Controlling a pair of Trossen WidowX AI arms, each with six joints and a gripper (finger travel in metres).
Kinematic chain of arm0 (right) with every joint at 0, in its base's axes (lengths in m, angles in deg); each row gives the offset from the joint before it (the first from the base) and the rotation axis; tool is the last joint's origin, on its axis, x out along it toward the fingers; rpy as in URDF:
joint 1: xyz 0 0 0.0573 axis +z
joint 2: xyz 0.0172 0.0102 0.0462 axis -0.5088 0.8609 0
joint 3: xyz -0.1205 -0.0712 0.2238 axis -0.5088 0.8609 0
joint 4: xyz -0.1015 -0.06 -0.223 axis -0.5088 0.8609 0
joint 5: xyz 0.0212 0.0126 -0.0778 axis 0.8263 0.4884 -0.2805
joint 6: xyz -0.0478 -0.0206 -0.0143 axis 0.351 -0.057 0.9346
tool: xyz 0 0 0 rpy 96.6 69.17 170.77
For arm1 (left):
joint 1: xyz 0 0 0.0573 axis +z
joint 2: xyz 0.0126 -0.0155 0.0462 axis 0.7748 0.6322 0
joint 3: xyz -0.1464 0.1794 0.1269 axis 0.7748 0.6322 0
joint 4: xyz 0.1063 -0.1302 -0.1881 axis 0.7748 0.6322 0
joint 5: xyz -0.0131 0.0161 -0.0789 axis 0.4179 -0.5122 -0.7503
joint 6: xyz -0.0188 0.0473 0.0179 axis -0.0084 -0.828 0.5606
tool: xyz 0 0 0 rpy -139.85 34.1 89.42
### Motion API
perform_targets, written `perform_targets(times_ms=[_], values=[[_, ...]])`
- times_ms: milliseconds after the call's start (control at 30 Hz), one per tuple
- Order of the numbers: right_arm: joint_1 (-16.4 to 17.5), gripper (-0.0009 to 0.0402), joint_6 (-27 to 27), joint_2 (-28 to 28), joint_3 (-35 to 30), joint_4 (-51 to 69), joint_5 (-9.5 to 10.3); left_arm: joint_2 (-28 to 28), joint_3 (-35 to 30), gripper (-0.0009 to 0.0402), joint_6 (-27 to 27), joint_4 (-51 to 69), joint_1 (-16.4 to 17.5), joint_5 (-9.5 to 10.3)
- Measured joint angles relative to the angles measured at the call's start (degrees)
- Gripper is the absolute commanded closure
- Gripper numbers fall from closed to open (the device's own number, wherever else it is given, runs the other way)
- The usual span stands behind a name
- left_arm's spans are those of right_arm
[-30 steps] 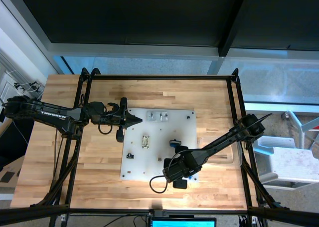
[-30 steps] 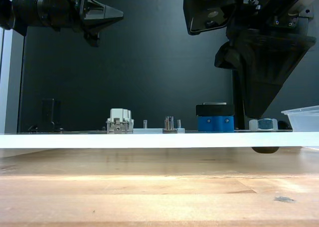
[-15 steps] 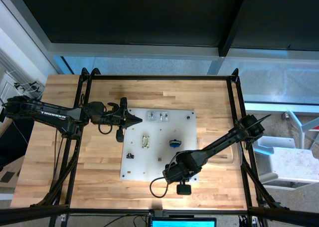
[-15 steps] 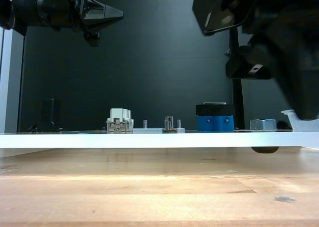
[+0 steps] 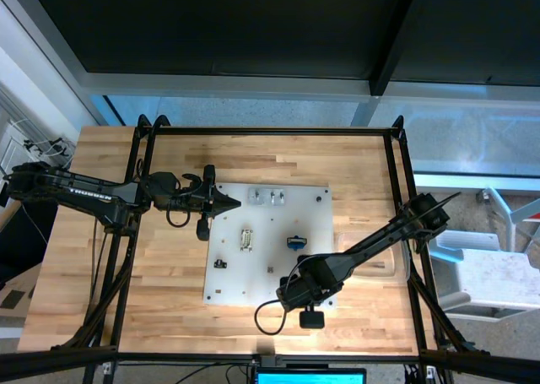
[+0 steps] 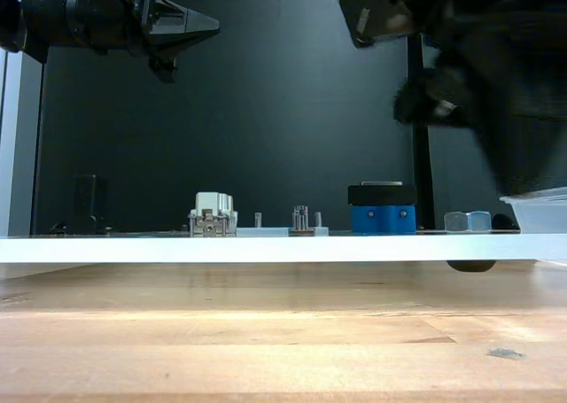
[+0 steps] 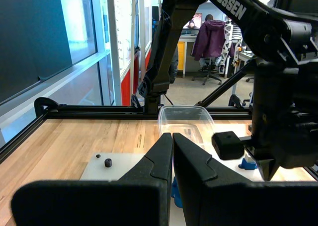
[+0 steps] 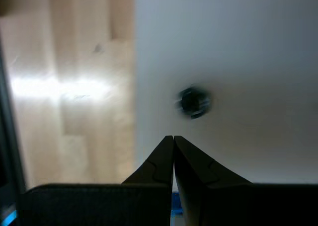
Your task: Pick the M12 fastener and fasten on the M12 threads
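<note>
The small silver nut [image 6: 467, 221] stands low on the white board [image 5: 228, 270] near its near right edge, in front of the clear tray [image 6: 537, 210] in the low view and just right of the blue block [image 6: 382, 219]. No ribs show beneath it. The right wrist view shows it as a silvery ring with a dark centre on the bare board, but I cannot tell whether it sits on its stud. The right gripper [image 8: 173, 139] hangs above that corner of the board, pointing down. Its fingers are pressed together with nothing between them, and their tips are clear of the nut, which lies a little beyond them. In the high view the right arm reaches in from the table's right side, across the tray, and hides the nut. The left gripper [image 7: 172, 142] is held high over the board's far left edge. It points inward, and its fingers are likewise clenched on nothing. A pale grey connector [image 6: 212, 215] sits mid-board, all on the wooden table [image 5: 169, 316].
</note>
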Motion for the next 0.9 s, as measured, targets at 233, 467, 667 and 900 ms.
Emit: perform_targets(times_ms=[233,467,667,900], values=[[-0.02,0.0393,-0.28,-0.17,-0.98,1.53,-9.66,0.00,-0.02,0.0393,-0.02,0.00,0.00,0.00],[0.00,0.0393,-0.74,1.22,-0.17,-0.35,-9.77,-0.02,0.00,0.0393,0.00,0.00,0.00,-0.02],[0.04,0.0393,-1.07,1.22,0.44,-1.75,-9.31,-0.02,0.00,0.0393,-0.02,0.00,0.00,-0.02],[0.24,0.0393,-1.31,1.22,1.09,-2.69,-7.85,0.00,0.00,0.0393,-0.02,0.00,0.00,-0.02]])
